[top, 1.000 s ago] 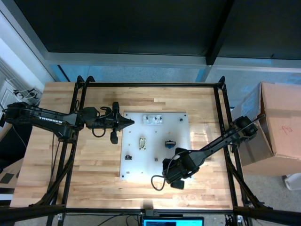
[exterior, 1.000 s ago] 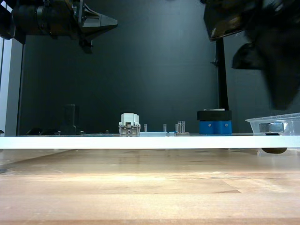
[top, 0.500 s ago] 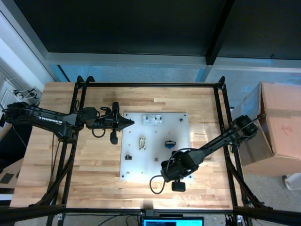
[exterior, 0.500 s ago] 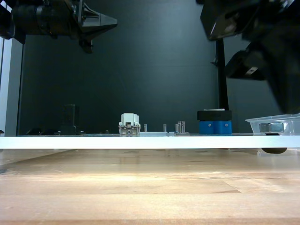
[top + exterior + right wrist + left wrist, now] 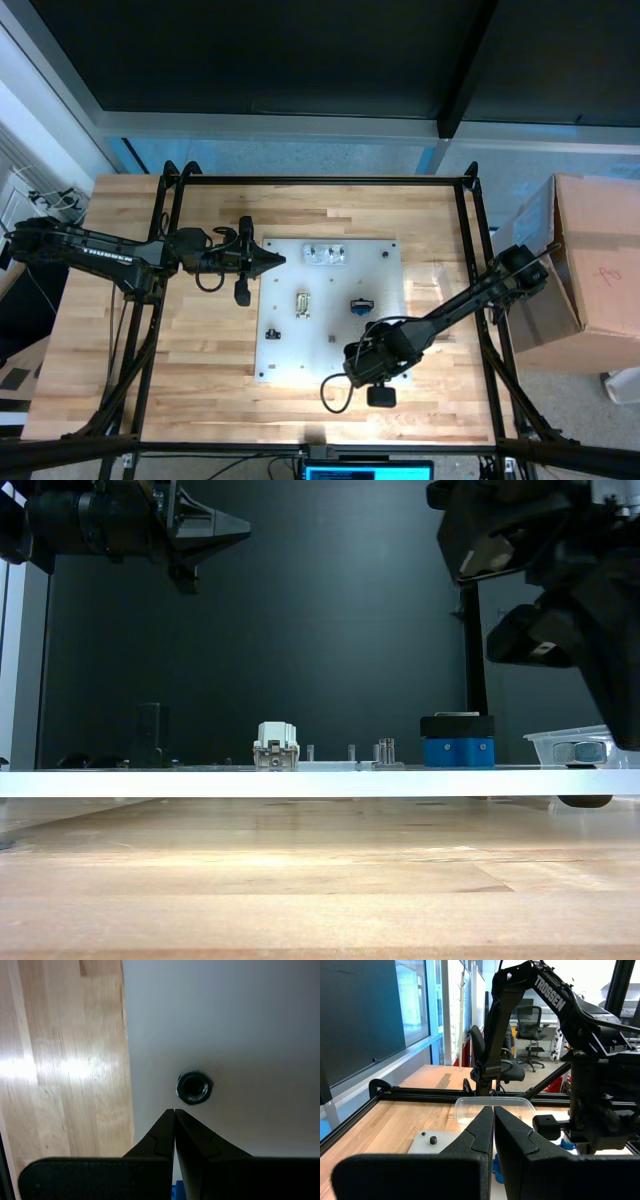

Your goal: Unfasten the M12 nut and place it in the container

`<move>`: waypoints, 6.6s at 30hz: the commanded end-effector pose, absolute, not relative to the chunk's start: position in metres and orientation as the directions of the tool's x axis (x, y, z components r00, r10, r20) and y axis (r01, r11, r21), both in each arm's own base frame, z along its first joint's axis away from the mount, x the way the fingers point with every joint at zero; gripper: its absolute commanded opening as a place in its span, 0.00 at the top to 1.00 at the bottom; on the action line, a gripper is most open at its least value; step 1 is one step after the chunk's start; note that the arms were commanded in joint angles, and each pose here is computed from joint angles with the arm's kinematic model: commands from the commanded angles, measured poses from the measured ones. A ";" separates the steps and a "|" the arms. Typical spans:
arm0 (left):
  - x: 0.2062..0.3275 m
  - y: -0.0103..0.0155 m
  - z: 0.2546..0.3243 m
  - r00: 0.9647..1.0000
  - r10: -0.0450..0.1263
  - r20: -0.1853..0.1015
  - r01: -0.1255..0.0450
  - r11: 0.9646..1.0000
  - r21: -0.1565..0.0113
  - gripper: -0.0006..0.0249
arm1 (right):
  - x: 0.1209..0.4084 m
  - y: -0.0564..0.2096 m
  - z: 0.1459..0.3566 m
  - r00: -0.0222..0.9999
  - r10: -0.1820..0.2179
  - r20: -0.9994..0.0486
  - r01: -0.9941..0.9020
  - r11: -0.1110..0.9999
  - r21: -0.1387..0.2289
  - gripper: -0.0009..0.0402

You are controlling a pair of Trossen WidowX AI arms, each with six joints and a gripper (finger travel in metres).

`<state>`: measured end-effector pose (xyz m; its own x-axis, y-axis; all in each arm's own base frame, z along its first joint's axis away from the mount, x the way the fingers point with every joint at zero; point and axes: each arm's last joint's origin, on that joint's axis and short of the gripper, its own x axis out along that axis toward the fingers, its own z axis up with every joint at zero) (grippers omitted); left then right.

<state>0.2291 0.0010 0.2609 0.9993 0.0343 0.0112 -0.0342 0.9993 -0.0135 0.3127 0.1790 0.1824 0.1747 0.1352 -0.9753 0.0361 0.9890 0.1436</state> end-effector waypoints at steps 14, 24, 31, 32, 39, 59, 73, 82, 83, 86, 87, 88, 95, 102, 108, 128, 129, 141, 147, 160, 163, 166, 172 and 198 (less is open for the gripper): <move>0.229 0.0010 0.2608 0.999 0.034 0.011 -0.034 0.999 -0.013 0.98 | 0.312 0.174 0.183 0.225 0.004 -0.974 0.101 0.995 0.027 0.98; 0.229 0.0010 0.2608 0.999 0.034 0.011 -0.034 0.999 -0.013 0.98 | 0.311 0.172 0.195 0.204 -0.057 -0.977 0.143 0.989 -0.028 0.98; 0.229 0.0010 0.2608 0.999 0.034 0.011 -0.034 0.999 -0.013 0.98 | 0.316 0.182 0.209 0.152 0.159 -0.976 0.076 0.982 0.172 0.98; 0.229 0.0010 0.2608 0.999 0.035 0.011 -0.035 0.999 -0.014 0.98 | 0.316 0.182 0.210 0.156 0.161 -0.974 0.079 0.981 0.175 0.98; 0.229 0.0010 0.2608 0.999 0.034 0.011 -0.034 0.999 -0.013 0.98 | 0.321 0.185 0.197 0.147 0.140 -0.979 0.075 0.986 0.152 0.98; 0.229 0.0010 0.2608 0.999 0.034 0.011 -0.034 0.999 -0.013 0.98 | 0.324 0.186 0.180 0.139 0.097 -0.986 0.075 0.991 0.108 0.98; 0.229 0.0010 0.2608 0.999 0.035 0.011 -0.035 0.999 -0.014 0.98 | 0.317 0.174 0.191 0.199 -0.166 -0.966 0.221 0.968 -0.121 0.98; 0.229 0.0010 0.2608 0.999 0.035 0.011 -0.035 0.999 -0.014 0.98 | 0.312 0.177 0.201 0.145 -0.009 -0.989 0.198 0.980 0.020 0.98; 0.229 0.0010 0.2608 0.999 0.035 0.011 -0.035 0.999 -0.014 0.98 | 0.312 0.178 0.202 0.137 0.019 -0.990 0.194 0.980 0.045 0.98; 0.229 0.0010 0.2608 0.999 0.035 0.011 -0.035 0.999 -0.014 0.98 | 0.314 0.181 0.209 0.138 0.089 -0.986 0.181 0.977 0.113 0.98; 0.229 0.0010 0.2608 0.999 0.034 0.011 -0.034 0.999 -0.014 0.98 | 0.315 0.182 0.212 0.147 0.112 -0.983 0.171 0.976 0.137 0.98; 0.229 0.0010 0.2609 0.999 0.035 0.012 -0.035 0.999 -0.014 0.98 | 0.316 0.183 0.214 0.155 0.126 -0.980 0.159 0.976 0.150 0.98; 0.229 0.0010 0.2609 0.999 0.034 0.012 -0.034 0.999 -0.014 0.98 | 0.319 0.187 0.205 0.146 0.137 -0.980 0.123 0.980 0.155 0.98; 0.229 0.0010 0.2607 0.999 0.034 0.010 -0.034 0.999 -0.013 0.98 | 0.326 0.193 0.188 0.144 0.137 -0.980 0.099 0.983 0.152 0.98; 0.229 0.0010 0.2607 0.999 0.035 0.010 -0.035 0.999 -0.014 0.98 | 0.325 0.192 0.181 0.132 0.127 -0.983 0.095 0.986 0.140 0.98; 0.229 0.0010 0.2607 0.999 0.034 0.010 -0.034 0.999 -0.014 0.98 | 0.323 0.185 0.181 0.155 0.006 -0.988 0.131 0.991 0.026 0.98; 0.229 0.0010 0.2607 0.999 0.034 0.010 -0.034 0.999 -0.014 0.98 | 0.321 0.182 0.183 0.166 -0.067 -0.984 0.178 0.983 -0.037 0.98; 0.229 0.0011 0.2609 0.999 0.035 0.011 -0.035 0.999 -0.014 0.98 | 0.314 0.178 0.200 0.156 -0.074 -0.985 0.236 0.971 -0.036 0.98; 0.229 0.0010 0.2608 0.999 0.034 0.011 -0.034 0.999 -0.013 0.98 | 0.315 0.184 0.206 0.140 0.097 -0.985 0.182 0.976 0.122 0.98; 0.229 0.0010 0.2606 0.999 0.034 0.009 -0.034 0.999 -0.013 0.98 | 0.324 0.192 0.189 0.142 0.145 -0.979 0.150 0.975 0.166 0.98; 0.229 0.0010 0.2606 0.999 0.035 0.009 -0.035 0.999 -0.013 0.98 | 0.326 0.192 0.185 0.142 0.133 -0.981 0.153 0.976 0.155 0.98; 0.229 0.0010 0.2606 0.999 0.035 0.009 -0.035 0.999 -0.013 0.98 | 0.327 0.193 0.183 0.141 0.131 -0.981 0.152 0.977 0.152 0.98; 0.229 0.0010 0.2606 0.999 0.034 0.009 -0.034 0.999 -0.013 0.98 | 0.327 0.191 0.181 0.158 0.092 -0.983 0.145 0.983 0.115 0.98; 0.229 0.0010 0.2606 0.999 0.034 0.008 -0.034 0.999 -0.013 0.98 | 0.313 0.177 0.198 0.176 -0.192 -0.966 0.270 0.953 -0.140 0.98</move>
